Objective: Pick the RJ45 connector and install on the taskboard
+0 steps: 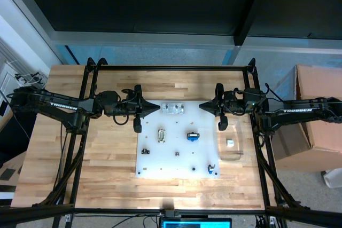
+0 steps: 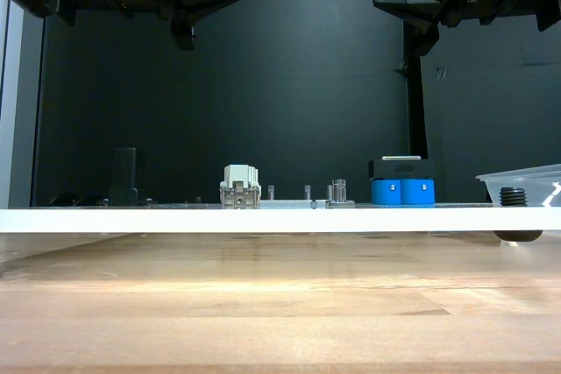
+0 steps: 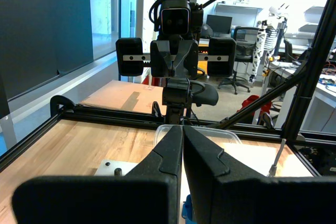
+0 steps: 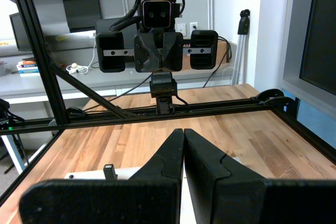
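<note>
The wooden counter [image 1: 101, 174] is carrying the white board [image 1: 160, 166] at its middle; at the board's near right corner the small blue jack [image 1: 213, 172] is showing a darker grey piece over its top, which appears to be the RJ45 connector [image 1: 212, 167] sitting in it; how far in it is sitting I cannot tell, and the low view is not settling it.

Just to the right of the board the clear tray [image 1: 239, 150] is lying on the counter; the white block [image 1: 230, 143] is resting inside it and looking pale.

Farther back on the board a blue part with a black top [image 1: 192, 136] is standing right of centre, and a pale connector housing [image 1: 161, 135] is standing left of centre; a clear piece [image 1: 173, 109] is sitting at the far edge.

Over that far edge the two arms are hanging high above the board, pointing inward at each other and well apart; the left gripper [image 1: 156, 108] is hovering over the board's far left corner, its fingers [image 3: 168, 153] pressing together and gripping nothing; the right gripper [image 1: 203, 106] is hovering over the far right corner, its fingers [image 4: 202, 156] likewise closed on themselves and gripping nothing.

A cardboard box [image 1: 315, 116] is standing beyond the counter's right edge.
</note>
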